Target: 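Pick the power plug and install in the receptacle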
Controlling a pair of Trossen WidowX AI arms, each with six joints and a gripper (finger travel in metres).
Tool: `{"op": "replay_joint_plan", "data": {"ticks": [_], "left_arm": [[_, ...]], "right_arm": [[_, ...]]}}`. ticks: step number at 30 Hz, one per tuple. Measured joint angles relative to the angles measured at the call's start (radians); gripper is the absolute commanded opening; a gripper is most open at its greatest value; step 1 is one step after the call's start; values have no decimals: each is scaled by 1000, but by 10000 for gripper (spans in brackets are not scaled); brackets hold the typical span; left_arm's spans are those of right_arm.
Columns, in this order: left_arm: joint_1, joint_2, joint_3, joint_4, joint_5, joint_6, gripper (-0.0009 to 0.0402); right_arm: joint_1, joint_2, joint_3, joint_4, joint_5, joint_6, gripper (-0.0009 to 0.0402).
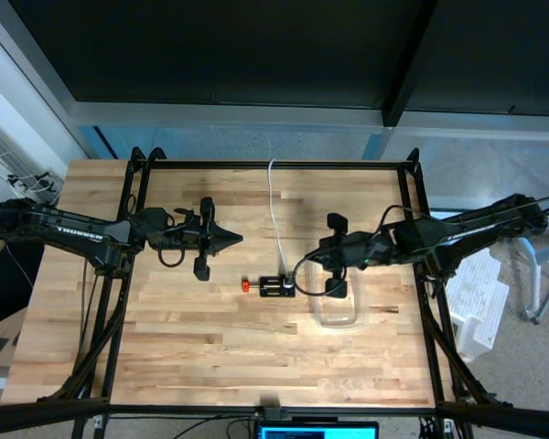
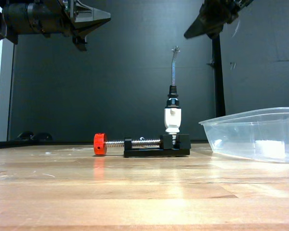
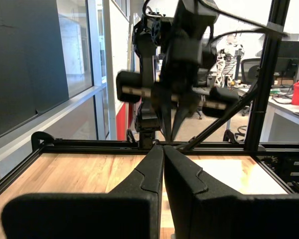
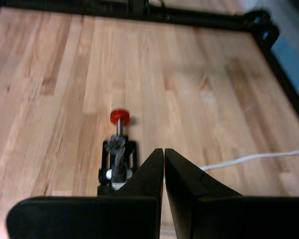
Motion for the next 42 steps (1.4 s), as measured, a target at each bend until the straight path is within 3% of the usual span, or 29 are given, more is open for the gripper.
{"op": "replay_joint_plan", "data": {"ticks": [2, 6, 10, 15, 21, 24, 31, 38, 42], "left_arm": [[0, 0, 0, 0, 0, 0, 0], [0, 0, 0, 0, 0, 0, 0], [0, 0, 0, 0, 0, 0, 0], [0, 0, 0, 0, 0, 0, 0], [0, 0, 0, 0, 0, 0, 0], [0, 0, 0, 0, 0, 0, 0], [0, 0, 0, 0, 0, 0, 0], [0, 0, 0, 0, 0, 0, 0], [0, 0, 0, 0, 0, 0, 0]], "right_arm": [[-13, -19, -13, 33, -16, -6, -1], [-49, -71, -80, 156, -86, -10, 0], [-67, -119, -180, 304, -99, -15, 0], [-107, -183, -289, 482, -185, -17, 0], [-138, -245, -378, 648, -200, -27, 0], [-160, -267, -409, 714, -228, -38, 0], [-248, -303, -450, 766, -336, -43, 0], [-259, -310, -450, 769, -346, -62, 0], [-259, -310, -450, 777, -320, -76, 0]]}}
